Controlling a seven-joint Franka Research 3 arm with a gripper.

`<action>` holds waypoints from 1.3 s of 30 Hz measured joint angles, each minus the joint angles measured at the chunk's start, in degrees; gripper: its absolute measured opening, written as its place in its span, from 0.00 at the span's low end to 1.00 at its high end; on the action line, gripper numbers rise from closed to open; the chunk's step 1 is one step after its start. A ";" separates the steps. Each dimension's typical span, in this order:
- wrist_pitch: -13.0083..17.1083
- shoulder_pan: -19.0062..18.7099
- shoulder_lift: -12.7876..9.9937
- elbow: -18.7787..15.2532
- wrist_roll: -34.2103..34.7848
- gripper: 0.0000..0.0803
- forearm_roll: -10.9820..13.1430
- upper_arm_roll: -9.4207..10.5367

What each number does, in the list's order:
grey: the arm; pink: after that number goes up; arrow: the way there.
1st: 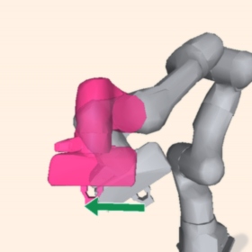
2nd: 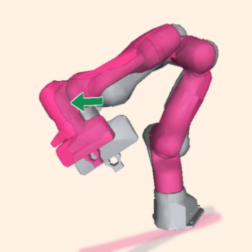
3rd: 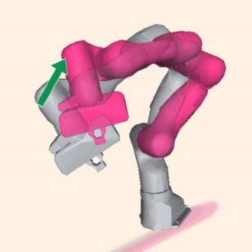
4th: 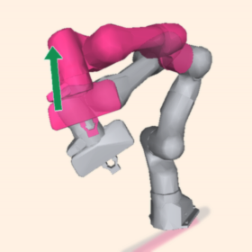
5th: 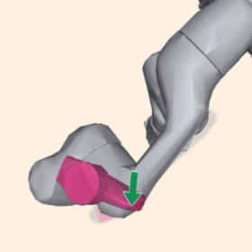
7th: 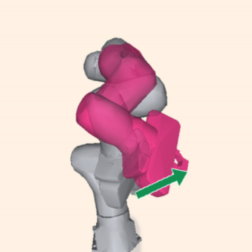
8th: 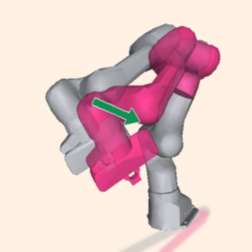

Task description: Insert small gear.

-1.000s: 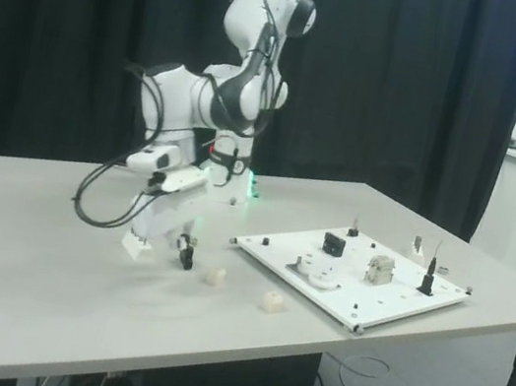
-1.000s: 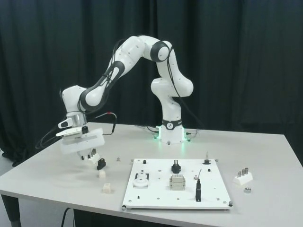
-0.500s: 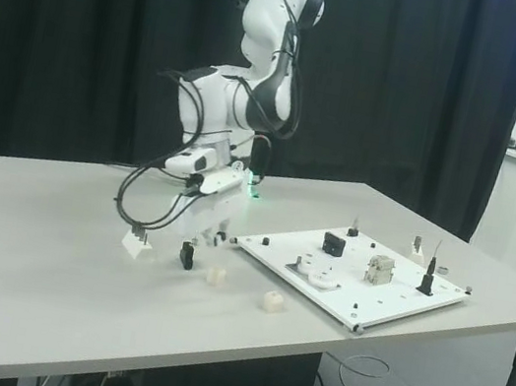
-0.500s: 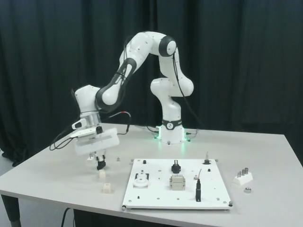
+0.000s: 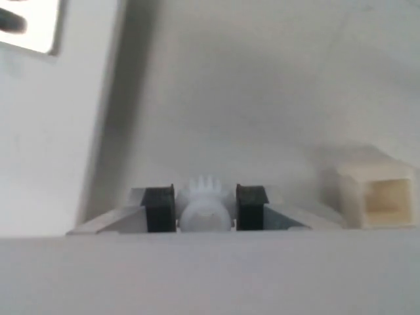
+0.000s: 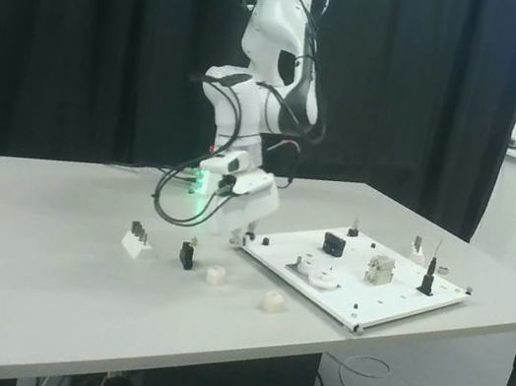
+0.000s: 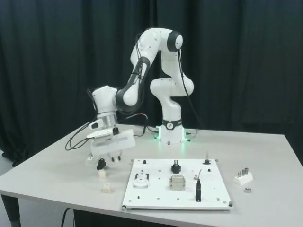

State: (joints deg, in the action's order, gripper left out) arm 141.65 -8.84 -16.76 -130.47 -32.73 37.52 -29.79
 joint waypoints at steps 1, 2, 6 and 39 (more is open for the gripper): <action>0.59 -0.52 0.35 -0.59 0.46 0.24 0.00 0.00; 1.26 -1.10 0.77 -1.20 0.99 0.24 0.00 0.01; 3.66 -3.30 2.21 -3.31 3.50 0.24 0.00 0.01; 11.17 -16.33 5.07 -6.84 22.41 0.24 -5.89 0.02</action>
